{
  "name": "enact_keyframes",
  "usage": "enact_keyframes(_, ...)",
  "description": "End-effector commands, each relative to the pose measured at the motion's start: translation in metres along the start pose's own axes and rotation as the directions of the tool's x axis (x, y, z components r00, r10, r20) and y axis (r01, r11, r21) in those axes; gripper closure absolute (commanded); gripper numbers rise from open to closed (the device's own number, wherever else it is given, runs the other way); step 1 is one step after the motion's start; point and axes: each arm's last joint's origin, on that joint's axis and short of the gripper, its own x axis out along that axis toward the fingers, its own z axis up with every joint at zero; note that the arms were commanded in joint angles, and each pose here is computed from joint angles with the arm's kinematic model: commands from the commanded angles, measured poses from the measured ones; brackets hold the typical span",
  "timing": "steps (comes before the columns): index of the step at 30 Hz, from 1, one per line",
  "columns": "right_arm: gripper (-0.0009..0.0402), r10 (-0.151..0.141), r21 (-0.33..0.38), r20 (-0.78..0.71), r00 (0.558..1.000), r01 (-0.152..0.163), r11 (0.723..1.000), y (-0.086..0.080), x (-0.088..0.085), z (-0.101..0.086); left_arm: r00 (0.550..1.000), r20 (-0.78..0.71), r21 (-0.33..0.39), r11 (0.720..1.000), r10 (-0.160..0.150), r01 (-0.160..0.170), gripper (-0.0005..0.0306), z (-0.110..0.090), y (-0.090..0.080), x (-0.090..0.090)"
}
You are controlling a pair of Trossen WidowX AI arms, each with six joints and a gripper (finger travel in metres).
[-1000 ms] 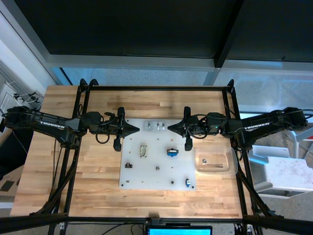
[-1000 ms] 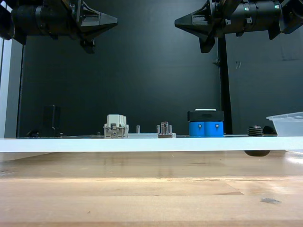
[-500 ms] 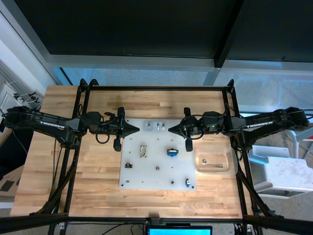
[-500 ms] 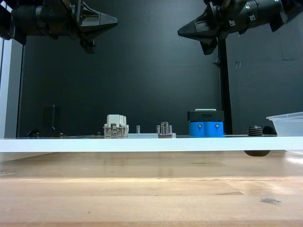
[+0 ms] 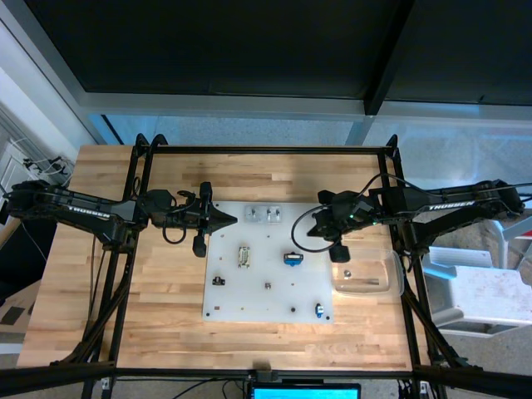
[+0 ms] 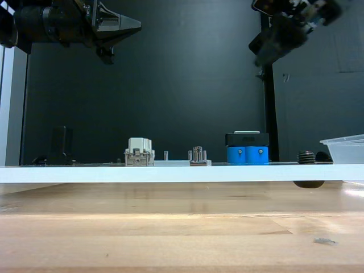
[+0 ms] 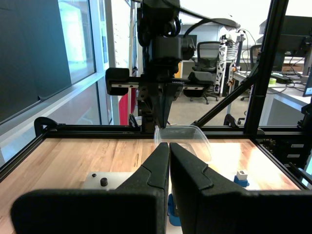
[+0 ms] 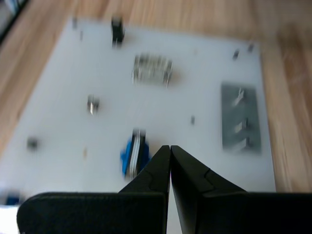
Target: Pick the M12 fastener and fasten on the M12 threads
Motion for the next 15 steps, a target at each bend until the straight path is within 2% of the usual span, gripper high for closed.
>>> enact_keyframes(1, 0.0393, 0.014, -0.033, -0.089, 0.996, -0.017, 0.999, 0.002, -0.007, -0.001, 1.0, 0.0, 0.0, 1.0, 0.0, 0.0, 0.03, 0.0, 0.0, 0.0)
enact_keyframes(7, 0.0393, 0.04, -0.104, -0.227, 0.973, -0.065, 0.992, 0.007, -0.012, -0.008, 1.0, 0.001, 0.0, 1.0, 0.0, 0.0, 0.03, 0.0, 0.0, 0.0)
enact_keyframes(15, 0.0393, 0.062, -0.159, -0.436, 0.898, -0.144, 0.977, 0.012, -0.011, -0.025, 1.0, 0.0, 0.0, 1.0, 0.0, 0.0, 0.03, 0.0, 0.0, 0.0)
